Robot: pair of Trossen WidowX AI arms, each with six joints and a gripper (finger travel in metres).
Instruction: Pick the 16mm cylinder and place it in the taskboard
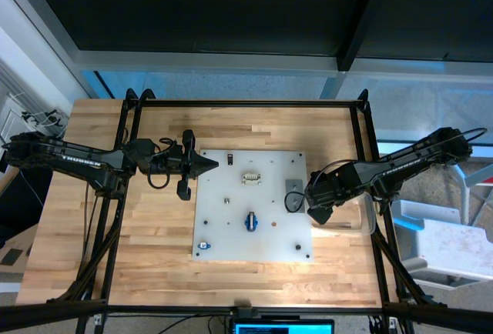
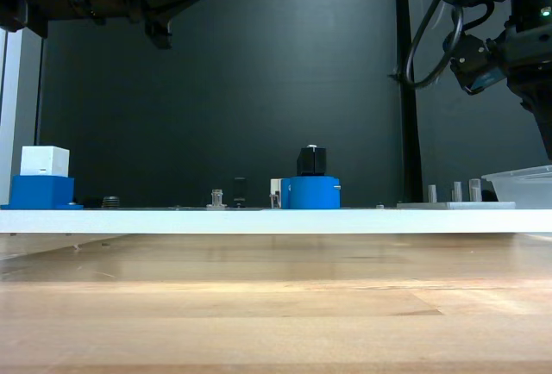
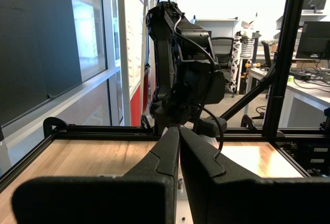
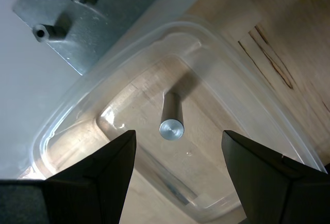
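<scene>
16mm cylinder (image 4: 171,116) stands upright in clear bin (image 4: 139,97), by right edge of taskboard (image 1: 231,226). Right gripper (image 4: 177,136) straight above it, fingers (image 4: 98,177) wide apart, one each side. Left gripper (image 1: 202,163) far off, pinched together, empty, over board's left edge.

Two tools (image 1: 213,163) (image 4: 178,135) — one cylinder (image 4: 171,121), one taskboard (image 1: 231,226), one bin (image 4: 211,100).

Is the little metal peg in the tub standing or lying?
Standing: the 16mm cylinder points its round end at the open right gripper above the bin; the shut left gripper hangs over the taskboard edge.
</scene>
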